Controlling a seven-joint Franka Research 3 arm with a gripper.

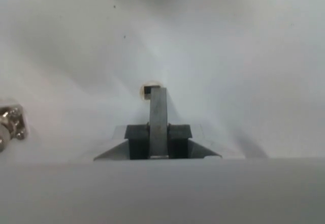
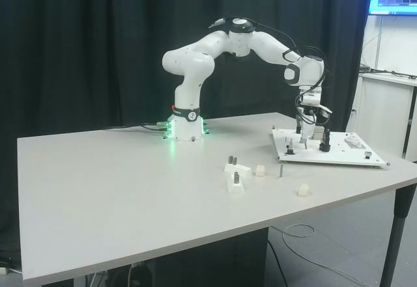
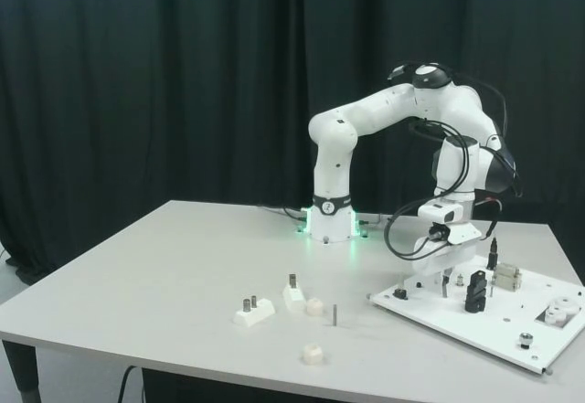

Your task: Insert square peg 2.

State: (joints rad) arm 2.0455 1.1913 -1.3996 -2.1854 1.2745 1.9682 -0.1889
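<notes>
Gripper (image 1: pixel 159 150) clamps the square peg (image 1: pixel 158 117), its tip at the hole (image 1: pixel 150 89) in the white board (image 3: pixel 512 316)

White arm arched over, pincer (image 1: pixel 159 144) pointing down, clamped.

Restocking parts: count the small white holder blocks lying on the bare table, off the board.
4. One block with an upright pin; a second behind it; a low one beside that; one nearest the front edge. None seems hidden.
</notes>
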